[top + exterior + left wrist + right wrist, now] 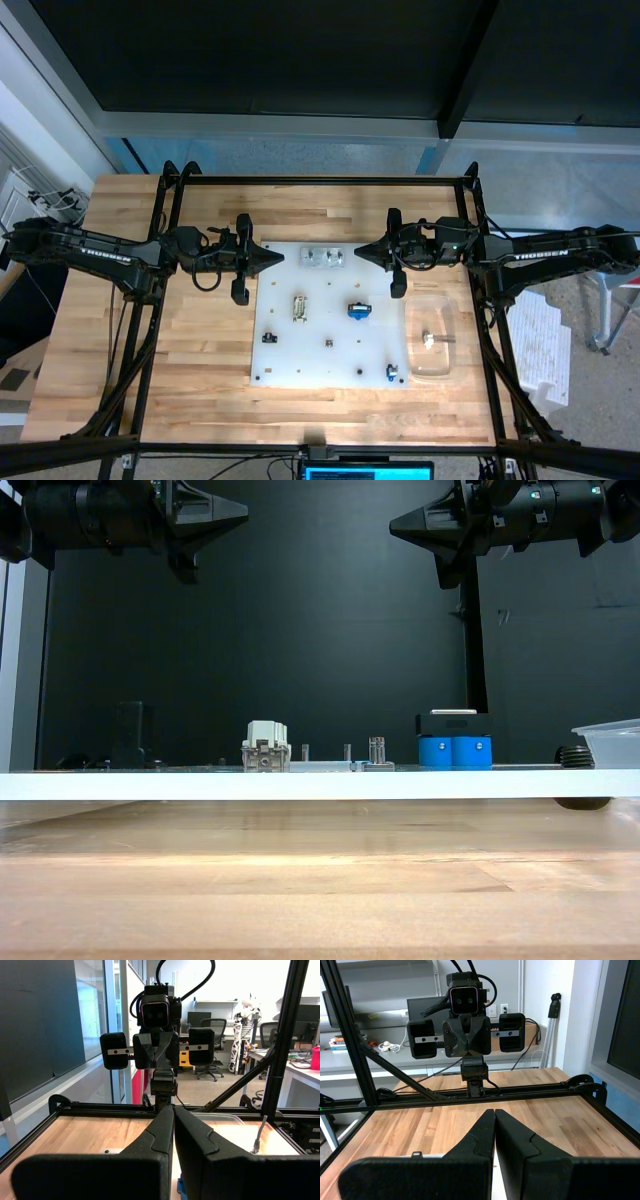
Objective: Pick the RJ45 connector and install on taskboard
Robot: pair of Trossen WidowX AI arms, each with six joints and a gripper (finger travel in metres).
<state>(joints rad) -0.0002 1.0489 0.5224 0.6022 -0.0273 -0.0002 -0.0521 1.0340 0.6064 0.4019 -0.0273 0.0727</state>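
The right gripper (362,250) hangs high over the far side of the white board (300,350), fingers pressed together on nothing. The left gripper (278,258) faces it from across the board, likewise pressed together and empty.

Below the right gripper and nearer the bench (200,340) edge sits the clear tray (447,305), with the white block (429,340) inside. A faint grey mark lies against the block. The left wrist view also shows a thin grey strand (258,1134) standing up beyond that gripper's tips. The connector may therefore be on the block or in the blue jack (391,373), which is below and nearer than the right gripper; I cannot tell which.

The connector should handle as a very light thing. Its clear plug is hard, smooth and a little slippery, and its latch tab is likely brittle. The boot is softer and gives better purchase. The cable is springy enough to twist the plug off line. The best hold is probably across the flat sides where plug meets boot, never on the cable or the latch.
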